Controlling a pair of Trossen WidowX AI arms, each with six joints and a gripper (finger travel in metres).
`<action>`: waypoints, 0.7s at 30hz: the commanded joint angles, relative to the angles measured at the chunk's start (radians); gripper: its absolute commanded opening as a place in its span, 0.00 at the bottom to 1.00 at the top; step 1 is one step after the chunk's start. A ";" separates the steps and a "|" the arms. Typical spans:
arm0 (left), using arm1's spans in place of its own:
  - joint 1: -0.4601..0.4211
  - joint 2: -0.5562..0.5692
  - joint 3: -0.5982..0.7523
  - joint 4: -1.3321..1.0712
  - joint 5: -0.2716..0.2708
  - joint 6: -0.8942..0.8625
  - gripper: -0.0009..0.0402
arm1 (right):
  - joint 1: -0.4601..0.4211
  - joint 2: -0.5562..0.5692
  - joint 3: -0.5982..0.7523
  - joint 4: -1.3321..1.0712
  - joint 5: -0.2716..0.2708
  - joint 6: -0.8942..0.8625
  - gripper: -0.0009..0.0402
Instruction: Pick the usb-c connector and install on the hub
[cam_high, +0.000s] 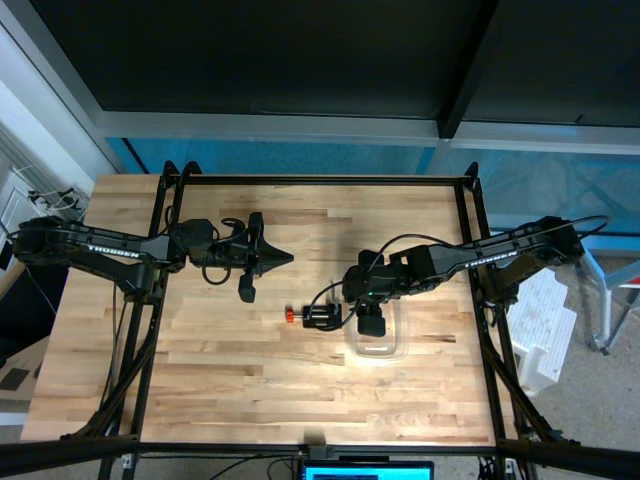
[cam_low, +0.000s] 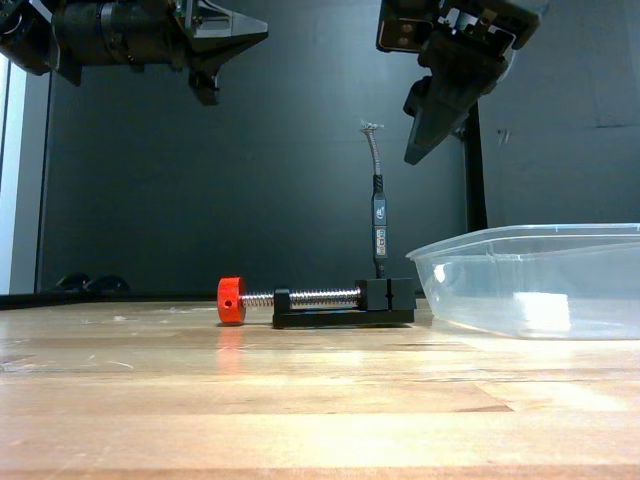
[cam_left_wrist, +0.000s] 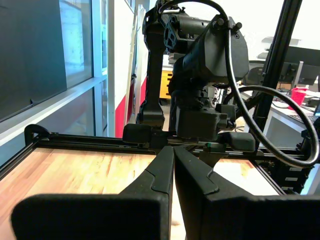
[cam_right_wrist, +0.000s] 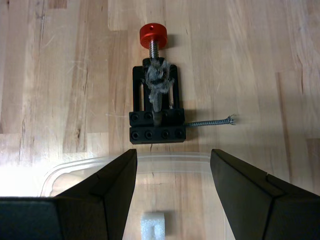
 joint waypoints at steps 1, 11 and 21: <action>0.000 0.000 0.000 0.000 0.000 0.000 0.02 | 0.000 -0.007 -0.012 0.014 0.000 0.001 0.52; 0.000 0.000 0.000 0.000 0.000 0.000 0.02 | 0.000 -0.008 -0.014 0.026 -0.001 -0.004 0.52; 0.000 0.000 0.000 0.000 0.000 0.000 0.02 | -0.020 -0.055 -0.037 0.090 -0.003 -0.059 0.47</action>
